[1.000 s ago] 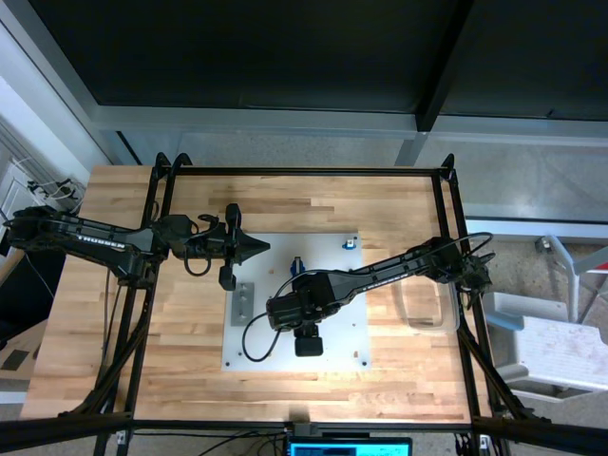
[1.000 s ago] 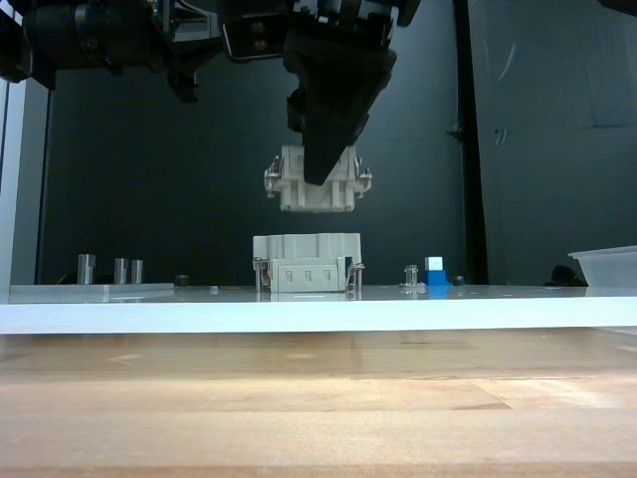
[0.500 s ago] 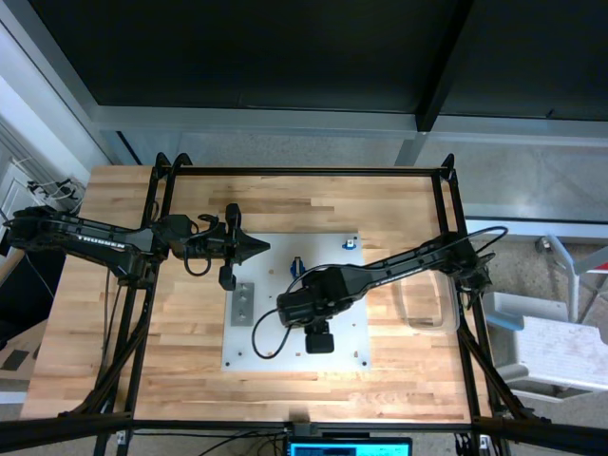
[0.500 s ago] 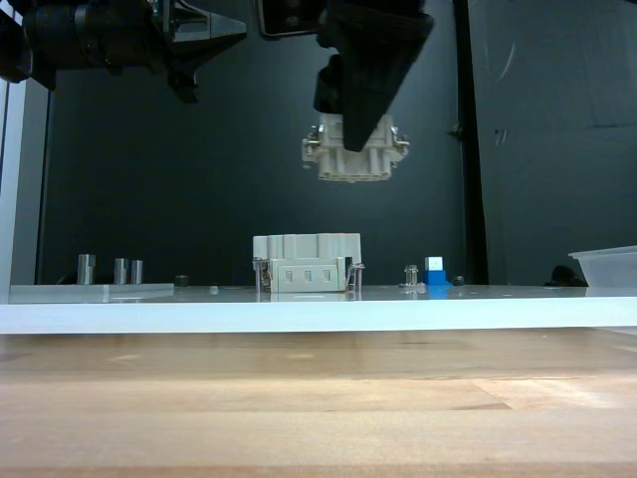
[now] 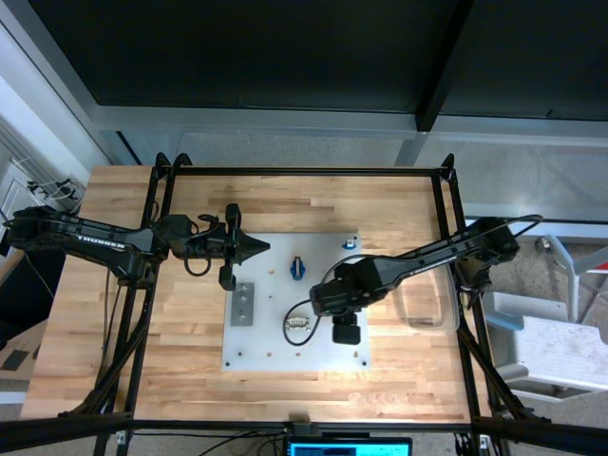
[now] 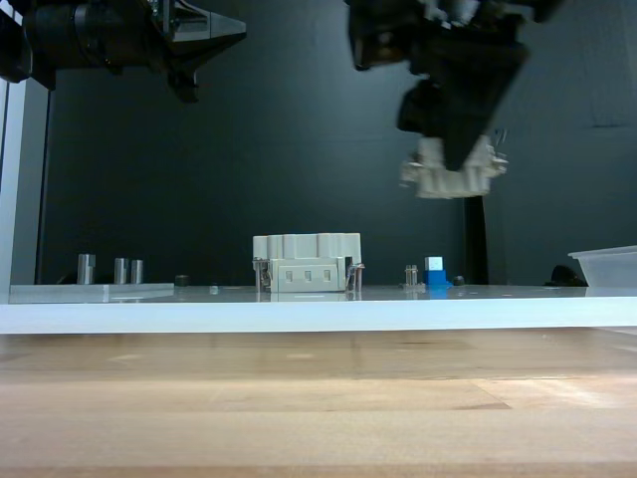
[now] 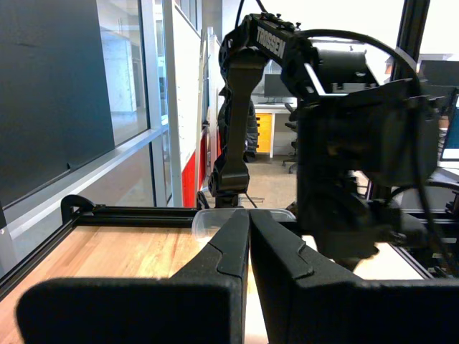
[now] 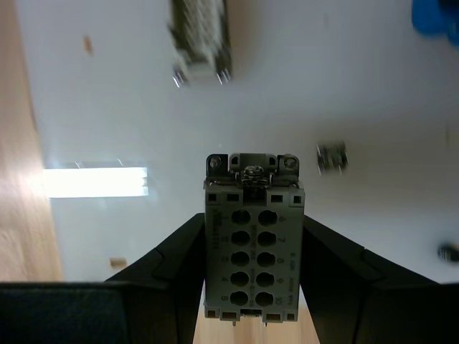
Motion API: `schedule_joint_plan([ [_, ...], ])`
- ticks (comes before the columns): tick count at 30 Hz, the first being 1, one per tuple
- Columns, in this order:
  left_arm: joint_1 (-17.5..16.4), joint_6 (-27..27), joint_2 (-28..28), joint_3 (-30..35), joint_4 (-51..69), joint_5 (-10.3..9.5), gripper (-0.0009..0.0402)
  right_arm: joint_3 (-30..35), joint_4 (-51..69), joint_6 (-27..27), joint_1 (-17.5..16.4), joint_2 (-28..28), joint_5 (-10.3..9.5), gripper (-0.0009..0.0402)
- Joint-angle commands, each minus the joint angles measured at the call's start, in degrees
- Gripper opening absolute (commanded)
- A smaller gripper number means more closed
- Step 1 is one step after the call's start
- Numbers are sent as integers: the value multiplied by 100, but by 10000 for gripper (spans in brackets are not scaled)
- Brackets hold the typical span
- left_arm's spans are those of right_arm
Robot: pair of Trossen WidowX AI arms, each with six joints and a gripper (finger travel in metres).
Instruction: Remove the HAN10-E connector and place it in the container
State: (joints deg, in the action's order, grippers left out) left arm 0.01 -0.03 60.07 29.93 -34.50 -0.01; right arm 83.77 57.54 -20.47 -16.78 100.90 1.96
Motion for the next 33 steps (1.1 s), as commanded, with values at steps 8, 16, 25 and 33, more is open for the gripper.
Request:
schedule_joint_plan([
  [8,-2,0,2,2,-2,0,0,-1108,-151,-426,-2,-872,7,8],
  [16,-2,0,2,2,-2,0,0,-1657,-107,-643,0,-1390,11,8],
  [25,-2,0,2,2,0,0,0,-2304,-66,-1029,9,-2011,11,8],
  [33,-2,0,4,2,-2,0,0,-2747,188,-1585,4,-2505,153,8],
])
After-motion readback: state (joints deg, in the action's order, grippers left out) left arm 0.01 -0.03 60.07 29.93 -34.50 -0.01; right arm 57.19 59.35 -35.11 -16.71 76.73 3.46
